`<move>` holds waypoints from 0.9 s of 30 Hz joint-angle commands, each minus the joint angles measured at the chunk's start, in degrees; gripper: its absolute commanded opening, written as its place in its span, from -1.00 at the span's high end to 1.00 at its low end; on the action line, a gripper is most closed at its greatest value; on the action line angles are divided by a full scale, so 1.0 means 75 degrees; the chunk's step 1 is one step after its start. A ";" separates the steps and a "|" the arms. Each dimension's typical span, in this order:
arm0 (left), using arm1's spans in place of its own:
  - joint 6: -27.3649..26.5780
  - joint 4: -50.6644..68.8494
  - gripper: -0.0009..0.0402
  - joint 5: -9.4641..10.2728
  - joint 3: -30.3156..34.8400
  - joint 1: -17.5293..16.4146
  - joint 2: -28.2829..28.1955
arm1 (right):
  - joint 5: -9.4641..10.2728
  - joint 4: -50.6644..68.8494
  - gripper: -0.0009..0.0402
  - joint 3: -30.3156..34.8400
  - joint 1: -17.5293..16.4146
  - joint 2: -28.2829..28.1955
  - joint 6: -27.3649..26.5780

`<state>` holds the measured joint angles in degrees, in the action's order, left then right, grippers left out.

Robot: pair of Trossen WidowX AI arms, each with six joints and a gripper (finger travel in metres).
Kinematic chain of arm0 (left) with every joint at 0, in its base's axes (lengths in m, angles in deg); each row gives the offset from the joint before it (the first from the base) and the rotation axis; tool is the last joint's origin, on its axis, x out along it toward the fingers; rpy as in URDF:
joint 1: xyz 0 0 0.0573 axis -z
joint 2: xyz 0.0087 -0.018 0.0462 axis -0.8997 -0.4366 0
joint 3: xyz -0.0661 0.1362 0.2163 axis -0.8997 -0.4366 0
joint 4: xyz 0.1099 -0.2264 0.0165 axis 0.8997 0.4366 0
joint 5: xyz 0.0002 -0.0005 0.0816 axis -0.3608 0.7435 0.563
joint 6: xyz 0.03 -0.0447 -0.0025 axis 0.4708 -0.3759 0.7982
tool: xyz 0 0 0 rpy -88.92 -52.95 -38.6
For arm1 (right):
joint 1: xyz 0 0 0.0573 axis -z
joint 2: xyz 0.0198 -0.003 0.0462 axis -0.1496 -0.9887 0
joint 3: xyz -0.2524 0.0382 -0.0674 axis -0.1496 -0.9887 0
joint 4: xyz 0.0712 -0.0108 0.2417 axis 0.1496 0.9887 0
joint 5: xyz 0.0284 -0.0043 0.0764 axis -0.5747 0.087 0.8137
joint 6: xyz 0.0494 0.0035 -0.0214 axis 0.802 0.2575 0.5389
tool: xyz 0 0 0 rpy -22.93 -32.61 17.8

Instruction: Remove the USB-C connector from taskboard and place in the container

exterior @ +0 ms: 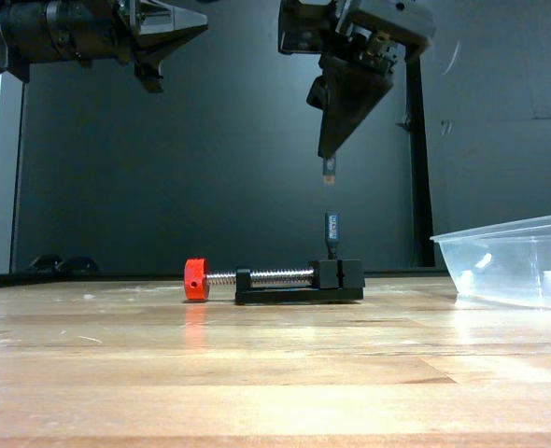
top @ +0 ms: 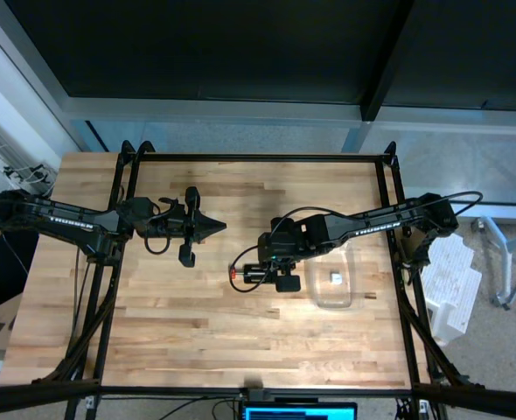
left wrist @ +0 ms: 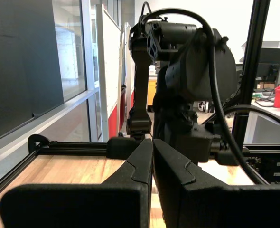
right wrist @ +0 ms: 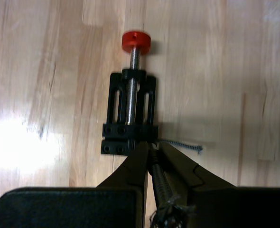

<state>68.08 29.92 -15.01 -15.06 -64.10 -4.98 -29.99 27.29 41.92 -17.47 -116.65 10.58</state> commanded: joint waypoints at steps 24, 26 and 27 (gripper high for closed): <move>0.0000 0.0166 0.96 0.0000 0.0003 -0.0003 -0.0017 | 0.0009 0.0216 0.96 -0.1900 -0.0810 0.2063 0.1297; 0.0000 0.0163 0.96 0.0000 0.0003 0.0000 -0.0015 | 0.0009 0.0221 0.96 -0.2168 -0.0892 0.2311 0.1486; 0.0000 0.0163 0.96 0.0000 0.0003 0.0000 -0.0015 | 0.0006 0.0227 0.96 -0.2302 -0.0938 0.2442 0.1600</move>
<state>68.06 31.18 -14.98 -15.06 -64.10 -5.09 -29.95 28.99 25.88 -24.11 -99.38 21.64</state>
